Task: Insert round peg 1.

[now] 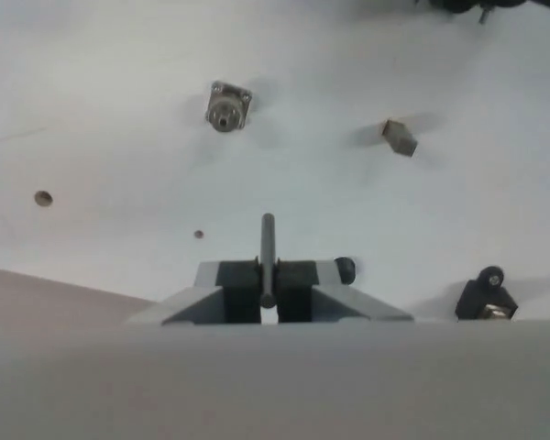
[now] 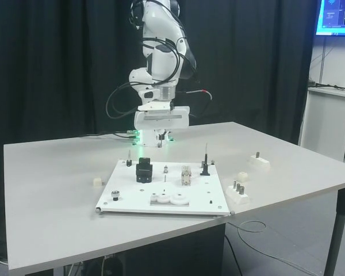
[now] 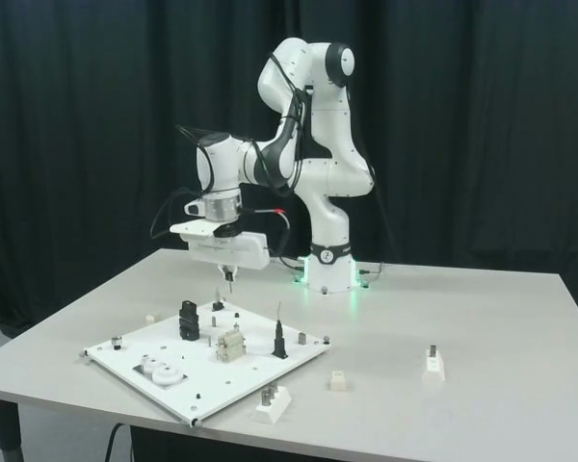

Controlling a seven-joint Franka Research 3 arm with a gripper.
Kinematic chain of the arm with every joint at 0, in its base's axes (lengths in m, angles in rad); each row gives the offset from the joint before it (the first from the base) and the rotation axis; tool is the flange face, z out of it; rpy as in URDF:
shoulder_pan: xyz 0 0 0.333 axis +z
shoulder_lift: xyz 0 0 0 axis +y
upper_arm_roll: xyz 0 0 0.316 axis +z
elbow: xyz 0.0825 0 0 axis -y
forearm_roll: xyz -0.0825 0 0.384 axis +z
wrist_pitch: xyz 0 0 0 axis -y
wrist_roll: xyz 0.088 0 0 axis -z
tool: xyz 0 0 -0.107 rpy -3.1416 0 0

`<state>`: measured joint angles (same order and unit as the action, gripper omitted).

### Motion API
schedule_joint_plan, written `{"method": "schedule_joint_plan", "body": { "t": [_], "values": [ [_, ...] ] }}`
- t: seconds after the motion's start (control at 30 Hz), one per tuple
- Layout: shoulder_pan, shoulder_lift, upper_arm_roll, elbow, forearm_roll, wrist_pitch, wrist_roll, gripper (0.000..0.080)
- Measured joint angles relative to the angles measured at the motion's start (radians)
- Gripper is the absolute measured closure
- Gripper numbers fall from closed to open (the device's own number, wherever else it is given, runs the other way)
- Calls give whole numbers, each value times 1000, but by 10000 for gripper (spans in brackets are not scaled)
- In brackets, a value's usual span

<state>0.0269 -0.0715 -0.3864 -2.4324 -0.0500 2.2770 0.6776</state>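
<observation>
Tool (image 1: 268, 291) fingers clamped tight on a thin grey peg (image 1: 268, 252), which sticks out below the tips. Tool hangs above the white board (image 3: 212, 371) on the counter (image 3: 482, 318), clear of it.

We count one white arm (image 3: 308, 144) on the grey surface (image 2: 52, 172), and one white board (image 2: 167, 187) lying on that surface. On the board we count one black block (image 2: 144, 171), one black upright post (image 2: 205, 167), one small metal part (image 2: 186, 175) between them, and three white gear wheels (image 2: 171, 199) in a row at the board's near edge. Off the board, on the bare surface around it, we count four small white blocks: one (image 2: 96, 182) beside its left edge, three (image 2: 240, 192) beyond its right edge.
</observation>
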Motion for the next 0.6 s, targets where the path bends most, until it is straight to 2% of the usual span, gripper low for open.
{"method": "schedule_joint_plan", "body": {
  "t": [0.23, 0.6],
  "values": [
    [0, -19, 2, -32, -1, 14, 5, 768],
    [7, -17, 8, -67, 0, 50, 18, 768]
  ]
}}
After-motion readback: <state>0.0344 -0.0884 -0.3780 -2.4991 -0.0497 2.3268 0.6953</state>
